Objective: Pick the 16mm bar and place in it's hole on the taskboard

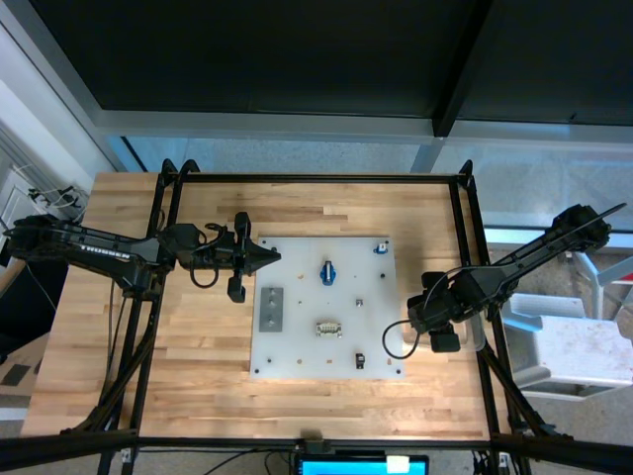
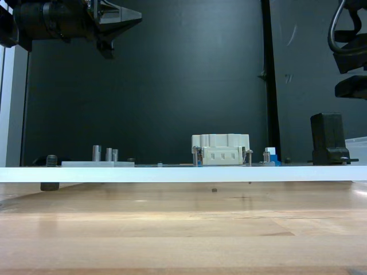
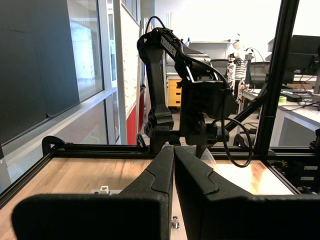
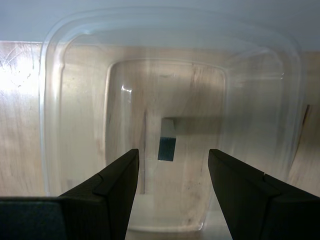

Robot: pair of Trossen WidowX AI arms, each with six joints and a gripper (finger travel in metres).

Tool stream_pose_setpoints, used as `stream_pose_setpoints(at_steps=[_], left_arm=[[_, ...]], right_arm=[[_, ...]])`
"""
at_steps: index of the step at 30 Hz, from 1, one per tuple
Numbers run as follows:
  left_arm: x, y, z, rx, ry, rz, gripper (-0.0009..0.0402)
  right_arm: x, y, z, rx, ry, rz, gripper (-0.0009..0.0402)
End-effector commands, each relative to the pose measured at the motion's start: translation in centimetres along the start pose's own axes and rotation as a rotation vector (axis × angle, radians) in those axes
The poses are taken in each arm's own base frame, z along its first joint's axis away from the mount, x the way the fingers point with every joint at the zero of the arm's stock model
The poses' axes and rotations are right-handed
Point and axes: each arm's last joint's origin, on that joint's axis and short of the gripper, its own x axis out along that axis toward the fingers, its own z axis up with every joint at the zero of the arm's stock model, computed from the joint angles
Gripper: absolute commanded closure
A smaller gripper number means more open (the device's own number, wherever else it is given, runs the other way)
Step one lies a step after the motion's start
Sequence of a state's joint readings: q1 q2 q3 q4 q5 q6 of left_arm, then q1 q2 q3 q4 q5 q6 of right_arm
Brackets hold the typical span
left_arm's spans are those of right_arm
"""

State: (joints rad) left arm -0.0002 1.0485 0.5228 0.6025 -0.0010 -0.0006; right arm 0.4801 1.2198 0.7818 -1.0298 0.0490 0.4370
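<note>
A small dark short piece point(image 4: 167, 143), which may be the 16mm bar, lies free on the floor of a clear plastic container point(image 4: 50, 100). My right gripper point(image 4: 172, 156) hangs open above it, fingers spread to either side and clear of it. From the high view, this gripper point(image 1: 435, 332) is over the container point(image 1: 401, 342), just right of the white taskboard point(image 1: 297, 366). My left gripper point(image 1: 274, 256) is shut on nothing, raised over the board's far left corner, tips point(image 3: 173, 150) pointing right. A grey block point(image 1: 270, 309) with round holes sits on the board's left side.
In the low view, short metal pegs point(image 2: 96, 153) stand on the grey block point(image 2: 97, 164). The board also carries a white connector point(image 2: 221, 150), a blue knob point(image 1: 327, 271) and a black part point(image 2: 328, 137). A black frame point(image 1: 316, 178) rings the wooden table.
</note>
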Motion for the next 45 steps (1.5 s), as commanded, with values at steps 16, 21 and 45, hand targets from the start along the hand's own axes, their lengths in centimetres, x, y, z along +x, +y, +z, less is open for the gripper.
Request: stream_pose_setpoints(at_steps=[16, 21, 45], left_arm=[[0.0, 0.0, 0.0, 0.000, 0.000, 0.000, 0.0393], [0.0, 0.0, 0.0, 0.000, 0.000, 0.000, 0.0393], [0.0, 0.0, 0.0, 0.000, 0.000, 0.000, 0.0393]], right_arm=[[2.6, 0.1, -0.4, 0.003, -0.004, 0.001, 0.0201], [3.0, 0.2, -0.4, 0.018, -0.021, 0.008, 0.0201], [3.7, 0.2, -0.7, 0.035, -0.012, 0.025, 0.0324]])
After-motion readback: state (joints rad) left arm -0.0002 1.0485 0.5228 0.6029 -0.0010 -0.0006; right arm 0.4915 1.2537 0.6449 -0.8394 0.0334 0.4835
